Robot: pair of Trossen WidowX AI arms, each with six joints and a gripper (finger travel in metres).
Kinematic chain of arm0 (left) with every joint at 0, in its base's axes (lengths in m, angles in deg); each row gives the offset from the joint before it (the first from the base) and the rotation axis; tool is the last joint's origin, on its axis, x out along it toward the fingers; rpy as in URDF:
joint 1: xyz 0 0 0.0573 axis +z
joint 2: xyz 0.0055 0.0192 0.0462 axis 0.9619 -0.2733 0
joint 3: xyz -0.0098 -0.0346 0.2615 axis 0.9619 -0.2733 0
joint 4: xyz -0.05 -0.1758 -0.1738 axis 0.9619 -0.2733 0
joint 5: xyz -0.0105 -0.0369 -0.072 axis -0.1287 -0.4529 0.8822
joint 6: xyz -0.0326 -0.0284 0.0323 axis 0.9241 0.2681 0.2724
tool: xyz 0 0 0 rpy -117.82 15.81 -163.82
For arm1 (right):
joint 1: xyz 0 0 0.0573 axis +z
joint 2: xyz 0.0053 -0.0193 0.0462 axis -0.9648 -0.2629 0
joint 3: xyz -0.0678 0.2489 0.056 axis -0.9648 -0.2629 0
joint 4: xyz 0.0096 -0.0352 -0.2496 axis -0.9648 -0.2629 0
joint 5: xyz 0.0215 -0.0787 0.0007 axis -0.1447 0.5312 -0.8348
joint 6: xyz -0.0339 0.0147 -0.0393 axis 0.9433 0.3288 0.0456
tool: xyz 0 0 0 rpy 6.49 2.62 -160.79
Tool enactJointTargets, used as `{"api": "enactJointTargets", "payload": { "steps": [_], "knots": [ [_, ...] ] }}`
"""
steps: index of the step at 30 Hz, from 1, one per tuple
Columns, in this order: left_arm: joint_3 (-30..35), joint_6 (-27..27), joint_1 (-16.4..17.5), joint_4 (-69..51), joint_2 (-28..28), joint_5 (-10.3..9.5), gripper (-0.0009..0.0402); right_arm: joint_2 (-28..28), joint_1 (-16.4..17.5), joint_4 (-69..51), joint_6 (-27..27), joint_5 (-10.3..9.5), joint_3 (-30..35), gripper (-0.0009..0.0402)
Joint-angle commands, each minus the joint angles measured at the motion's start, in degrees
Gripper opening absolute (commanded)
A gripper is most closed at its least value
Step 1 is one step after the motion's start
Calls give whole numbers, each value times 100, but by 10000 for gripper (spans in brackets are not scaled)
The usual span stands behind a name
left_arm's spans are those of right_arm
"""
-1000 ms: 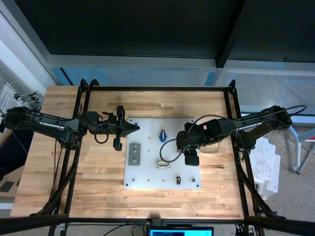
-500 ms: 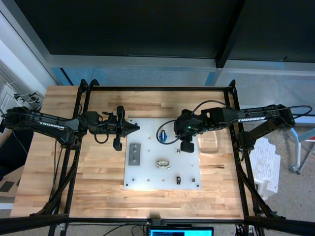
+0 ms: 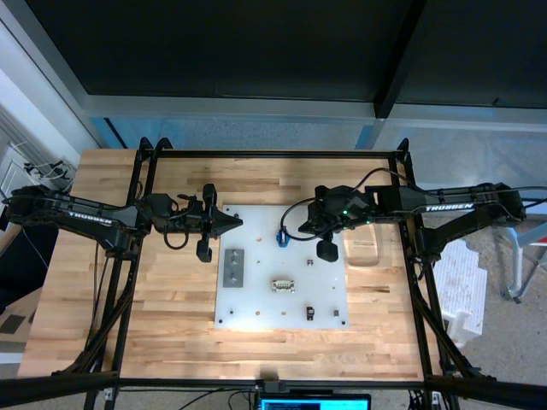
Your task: Pick the 16mm bar and install on taskboard
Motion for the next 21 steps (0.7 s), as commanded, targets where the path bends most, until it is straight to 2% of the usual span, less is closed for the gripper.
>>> {"api": "enactJointTargets", "payload": {
  "steps": [1,3,9,21],
  "knots": [
    [2,-2,0,0,0,0,0,179,-2,505,92,0,-238,1],
    [2,-2,2,2,0,0,0,275,-33,730,94,-17,-350,-1],
    [2,-2,2,0,0,0,0,424,-184,1593,129,-404,-715,0],
    [2,-2,0,2,0,0,0,494,-271,3143,127,-404,-1294,0]
  ]
}}
